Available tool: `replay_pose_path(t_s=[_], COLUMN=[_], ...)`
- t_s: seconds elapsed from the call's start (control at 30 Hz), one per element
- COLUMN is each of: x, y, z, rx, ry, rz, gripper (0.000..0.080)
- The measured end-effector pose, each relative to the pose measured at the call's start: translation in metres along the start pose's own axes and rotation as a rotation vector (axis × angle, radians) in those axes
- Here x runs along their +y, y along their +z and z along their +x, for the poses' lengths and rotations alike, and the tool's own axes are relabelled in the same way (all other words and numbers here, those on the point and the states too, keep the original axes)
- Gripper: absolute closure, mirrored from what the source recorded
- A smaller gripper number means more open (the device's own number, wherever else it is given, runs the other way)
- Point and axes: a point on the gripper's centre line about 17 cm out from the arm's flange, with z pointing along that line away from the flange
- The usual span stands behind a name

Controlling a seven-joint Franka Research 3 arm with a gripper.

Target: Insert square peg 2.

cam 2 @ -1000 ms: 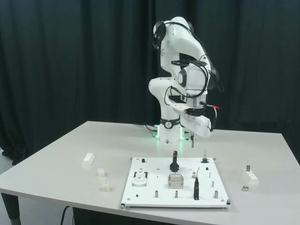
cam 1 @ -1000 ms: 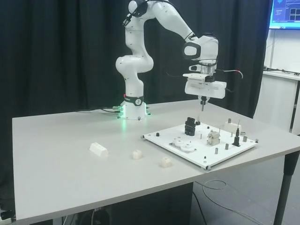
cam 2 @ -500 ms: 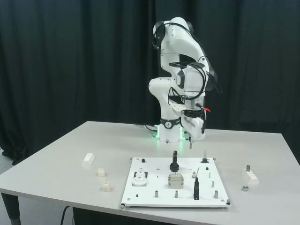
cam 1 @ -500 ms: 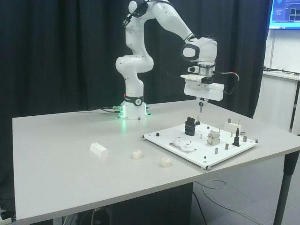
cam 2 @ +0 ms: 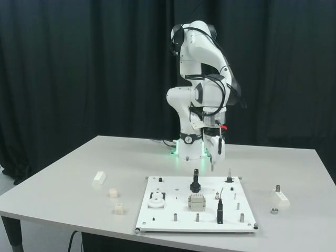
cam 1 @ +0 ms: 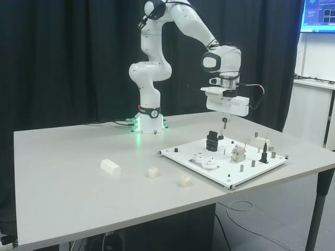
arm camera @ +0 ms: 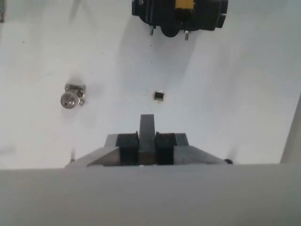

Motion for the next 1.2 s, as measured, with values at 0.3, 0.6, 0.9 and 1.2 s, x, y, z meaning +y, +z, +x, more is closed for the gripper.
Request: replay_pose_path(t_s=[0.3, 0.6, 0.9, 1.2], x=[-0.004, -0.005, -0.004, 0.001], y=[0.012, 0.027, 0.042, 0.053], z=[0.003, 0.005, 0.001, -0.004], rx=[-0.029, -0.046, -0.060, -0.075], ry=[0.055, 0.084, 0.096, 0.109], rz=[0.006, 0.000, -0.009, -0.023], gripper=[0.0731, 0.0731, 0.0731, 0.0731])
